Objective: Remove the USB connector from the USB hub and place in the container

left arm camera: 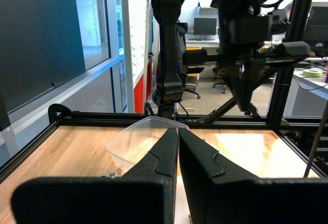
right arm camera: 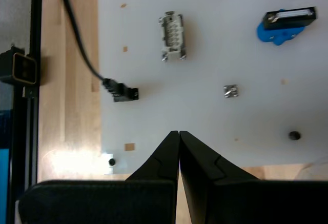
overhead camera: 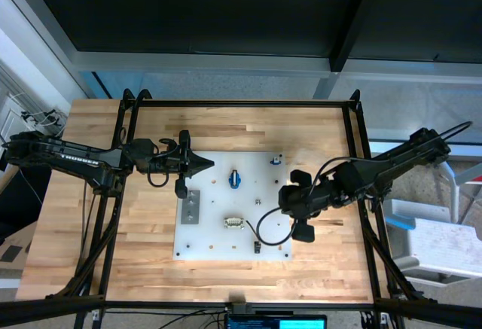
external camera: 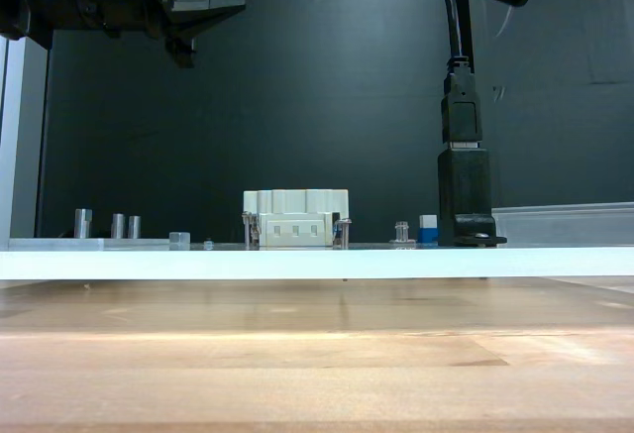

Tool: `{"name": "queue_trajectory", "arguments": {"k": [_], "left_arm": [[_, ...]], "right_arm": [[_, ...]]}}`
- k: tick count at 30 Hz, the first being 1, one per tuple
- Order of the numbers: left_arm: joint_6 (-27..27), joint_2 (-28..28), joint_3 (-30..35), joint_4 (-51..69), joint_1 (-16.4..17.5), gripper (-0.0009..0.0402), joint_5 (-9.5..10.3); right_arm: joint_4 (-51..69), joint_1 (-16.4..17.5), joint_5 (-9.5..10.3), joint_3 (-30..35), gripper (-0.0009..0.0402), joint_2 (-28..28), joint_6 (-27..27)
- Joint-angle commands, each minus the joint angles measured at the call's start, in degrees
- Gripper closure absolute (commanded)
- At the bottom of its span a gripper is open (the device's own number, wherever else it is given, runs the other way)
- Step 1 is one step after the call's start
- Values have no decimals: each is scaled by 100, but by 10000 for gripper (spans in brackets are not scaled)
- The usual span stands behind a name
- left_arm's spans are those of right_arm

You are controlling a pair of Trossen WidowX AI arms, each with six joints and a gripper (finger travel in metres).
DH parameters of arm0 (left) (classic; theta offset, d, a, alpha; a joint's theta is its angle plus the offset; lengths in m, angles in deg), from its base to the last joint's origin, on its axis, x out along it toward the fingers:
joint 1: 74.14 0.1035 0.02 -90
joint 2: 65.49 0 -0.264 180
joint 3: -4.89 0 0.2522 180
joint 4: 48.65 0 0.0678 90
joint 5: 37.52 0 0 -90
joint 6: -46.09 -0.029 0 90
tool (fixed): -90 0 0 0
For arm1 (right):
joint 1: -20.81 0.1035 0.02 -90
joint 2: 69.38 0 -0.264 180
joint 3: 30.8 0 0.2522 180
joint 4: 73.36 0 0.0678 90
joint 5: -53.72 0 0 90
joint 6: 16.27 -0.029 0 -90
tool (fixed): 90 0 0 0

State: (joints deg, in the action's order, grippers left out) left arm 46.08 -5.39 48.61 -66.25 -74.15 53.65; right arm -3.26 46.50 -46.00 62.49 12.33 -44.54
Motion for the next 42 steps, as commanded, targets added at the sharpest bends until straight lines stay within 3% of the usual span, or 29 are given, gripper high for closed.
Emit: {"name": "queue_trajectory", "arguments": {"k": [1, 9, 20, 25, 35, 42], "left_arm": [[-2, 2, 0, -2, 0, 392, -2], [-2, 2, 0, -2, 0, 392, 0], [-2, 2, 0, -2, 2, 392, -2], [0, 2, 0, 0, 0, 392, -2], [-2, 2, 0, -2, 0, 392, -2], [-2, 2, 0, 0, 0, 392, -2]], "right_arm": [[48, 127, -39, 79, 393, 173, -107], [-52, 466, -295, 81, 380, 476, -439], [-278, 664, -273, 260, 260, 962, -603], [-302, 686, -278, 466, 226, 1202, -599], [-577, 697, -299, 549, 217, 1539, -599], [-798, 695, -424, 538, 216, 1709, -575]]}}
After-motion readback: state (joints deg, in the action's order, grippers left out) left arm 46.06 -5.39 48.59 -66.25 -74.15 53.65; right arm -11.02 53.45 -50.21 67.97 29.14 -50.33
